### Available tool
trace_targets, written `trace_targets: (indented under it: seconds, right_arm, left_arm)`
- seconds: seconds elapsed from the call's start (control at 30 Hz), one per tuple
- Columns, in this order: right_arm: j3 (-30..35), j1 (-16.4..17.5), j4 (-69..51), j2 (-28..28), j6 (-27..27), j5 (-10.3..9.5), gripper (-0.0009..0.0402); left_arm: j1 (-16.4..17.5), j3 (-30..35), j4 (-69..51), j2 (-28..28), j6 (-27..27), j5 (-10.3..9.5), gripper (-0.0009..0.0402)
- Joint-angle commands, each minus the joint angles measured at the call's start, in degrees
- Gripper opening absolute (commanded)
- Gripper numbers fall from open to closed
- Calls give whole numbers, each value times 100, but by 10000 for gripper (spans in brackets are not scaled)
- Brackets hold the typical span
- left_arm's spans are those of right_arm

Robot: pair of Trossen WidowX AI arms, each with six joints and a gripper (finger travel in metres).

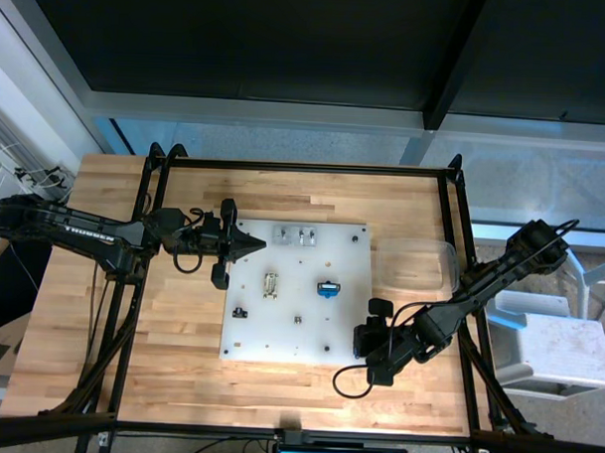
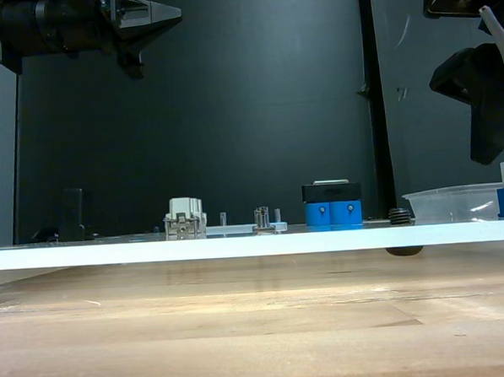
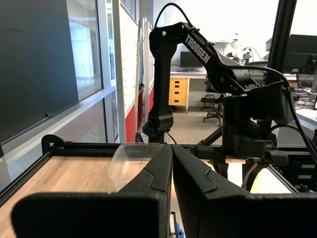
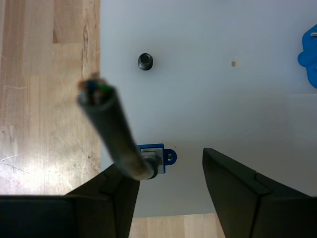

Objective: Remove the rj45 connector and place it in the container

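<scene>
Right wrist view: the tiny dark rj45 connector (image 4: 152,161), tipped in bright blue, is seen standing on the flat white board (image 4: 223,99) close to one of its corners, and a short grey cable stub (image 4: 116,126) rises from it. The right gripper (image 4: 163,161) is spread wide around the plug, with nothing clasped. The plug lies just beside one black finger (image 4: 116,193); whether they touch cannot be made out. In the high view this gripper is placed over the board's near right corner. The clear plastic rectangular container (image 1: 418,262) is set on the pale wooden table (image 1: 129,360), just beyond the board's right edge and apart from the plug. The left gripper (image 1: 252,245) is pressed together with nothing between its fingers, and is raised above the board's far left edge.
</scene>
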Motion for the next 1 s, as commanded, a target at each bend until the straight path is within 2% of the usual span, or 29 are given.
trace_targets:
  seconds: [0.03, 0.53, 1.0]
  right_arm:
    - [2, 0, -9, -4, -2, -24, 140]
    - [2, 2, 17, -4, -24, -35, 1]
    - [7, 4, 120, -4, -17, -35, 0]
  left_arm:
    - [2, 2, 0, 0, 2, 0, 0]
    - [0, 2, 0, 2, 2, 0, 0]
    - [0, 2, 0, 2, 2, 0, 0]
